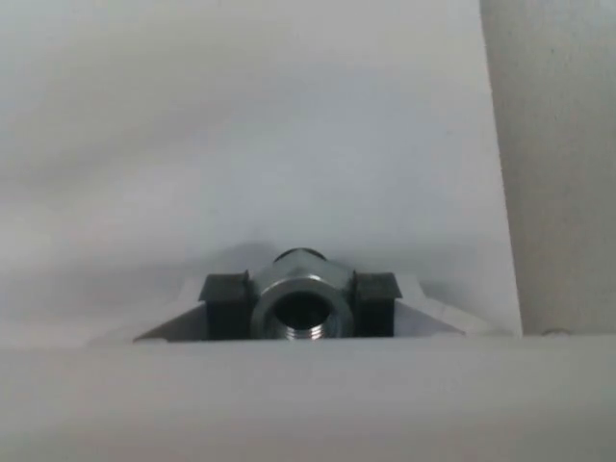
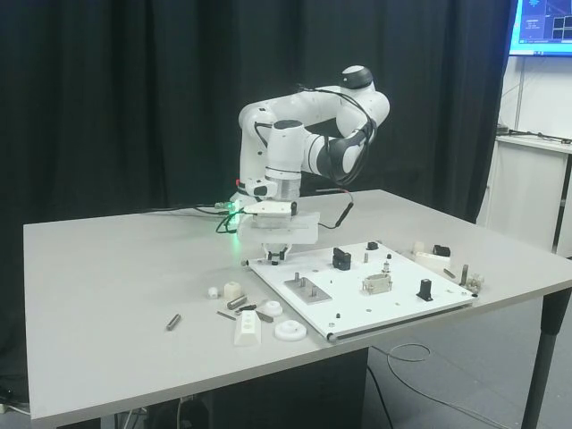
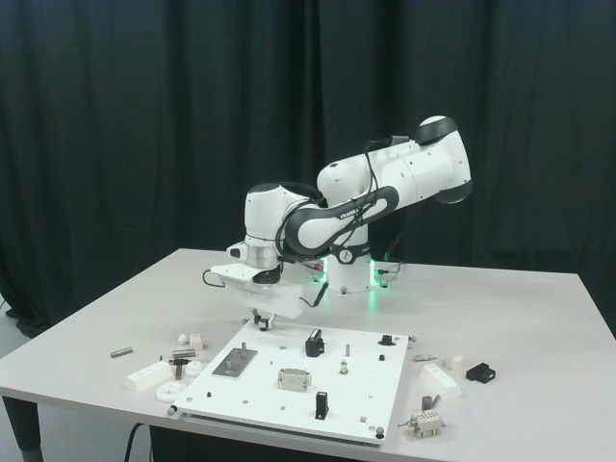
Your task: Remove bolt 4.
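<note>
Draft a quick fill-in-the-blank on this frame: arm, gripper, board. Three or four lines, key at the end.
1. The gripper hangs over a corner of the ____ assembly board.
2. In the wrist view, the black fingertips sit on either side of a threaded ____ socket.
3. The board lies on the ____ table.
4. The light glowing at the arm's base is ____.

Missing words: white; metal; grey; green

No readable text, labels, numbers or signs anywhere, none on white board [image 2: 357, 290]
</note>
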Tool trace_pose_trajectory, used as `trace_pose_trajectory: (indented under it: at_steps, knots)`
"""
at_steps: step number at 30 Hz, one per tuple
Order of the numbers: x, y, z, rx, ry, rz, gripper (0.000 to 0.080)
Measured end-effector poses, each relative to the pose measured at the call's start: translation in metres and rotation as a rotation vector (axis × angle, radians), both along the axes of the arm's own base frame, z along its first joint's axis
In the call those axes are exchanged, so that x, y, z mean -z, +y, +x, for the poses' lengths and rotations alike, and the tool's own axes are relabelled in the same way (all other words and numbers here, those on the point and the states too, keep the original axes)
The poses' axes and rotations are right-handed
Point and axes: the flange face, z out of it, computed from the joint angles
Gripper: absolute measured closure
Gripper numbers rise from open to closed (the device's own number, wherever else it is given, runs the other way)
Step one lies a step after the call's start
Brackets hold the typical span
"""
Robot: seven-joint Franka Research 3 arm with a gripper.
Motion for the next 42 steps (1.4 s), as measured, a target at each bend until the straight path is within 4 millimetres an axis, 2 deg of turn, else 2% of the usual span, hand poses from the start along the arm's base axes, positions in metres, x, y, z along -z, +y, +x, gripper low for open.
trace_pose_trajectory:
  at_steps: [12, 42]
  knots:
    - [-0.0003, -0.0009, 0.0000, -0.178, 0.009, 0.005, 0.0578]
    - [-0.0006, -0.0030, -0.0005, -0.457, 0.025, 0.020, 0.0578]
